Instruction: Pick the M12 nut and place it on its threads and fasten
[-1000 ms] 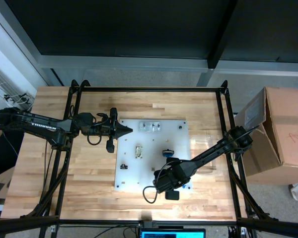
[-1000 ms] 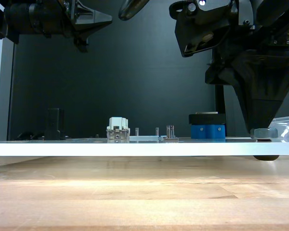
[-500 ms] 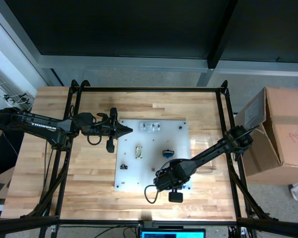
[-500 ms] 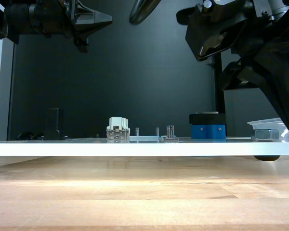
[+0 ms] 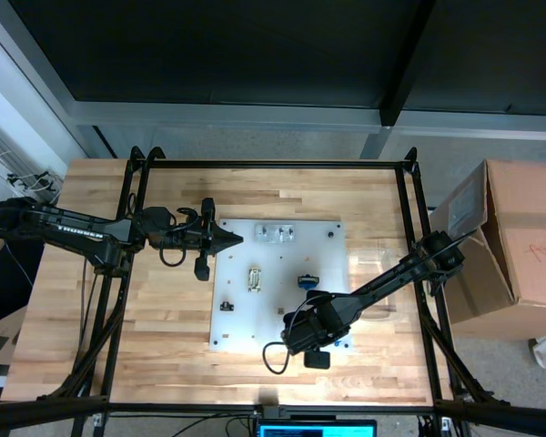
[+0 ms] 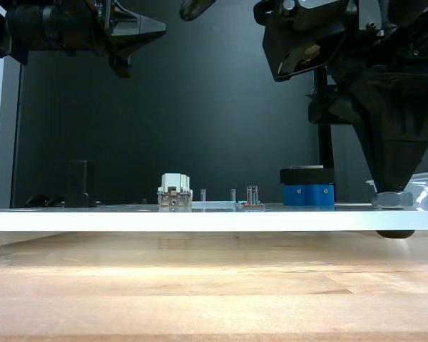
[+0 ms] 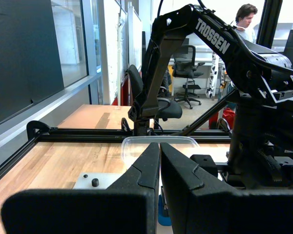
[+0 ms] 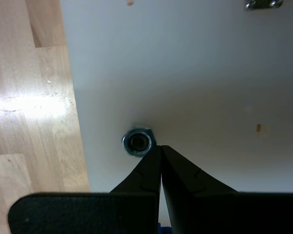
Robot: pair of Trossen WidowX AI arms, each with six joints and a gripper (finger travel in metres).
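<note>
Right gripper (image 8: 160, 147) is clenched on nothing: its two black fingers press flat against each other along a thin seam, and their tips come to a point at the rim of the small silver hexagonal M12 nut (image 8: 138, 142). Whether the tips actually touch the nut cannot be told. In the low view the closed point hangs straight over the nut, close above it.

The nut is not held. It sits on its stud close to the near right edge of the flat white task board (image 8: 195, 73), lying level and low on the board's surface. No ribs show beneath it, and a dark core fills its bore. How far it is threaded cannot be told.

Left gripper (image 7: 159, 148) is likewise closed on nothing, its fingers pressed together side by side. It hangs high above the board's far left edge, pointing inward across the board.

A clear plastic tray (image 7: 158, 140) lies just off the board's right side. On the board, toward its right, stands a blue block with a black cap (image 6: 307, 189), and mid-board a small white connector housing (image 6: 174, 192). The board rests on a pale wooden table (image 5: 164, 309), and a brown cardboard box (image 5: 519, 246) stands well off the board's right side.
</note>
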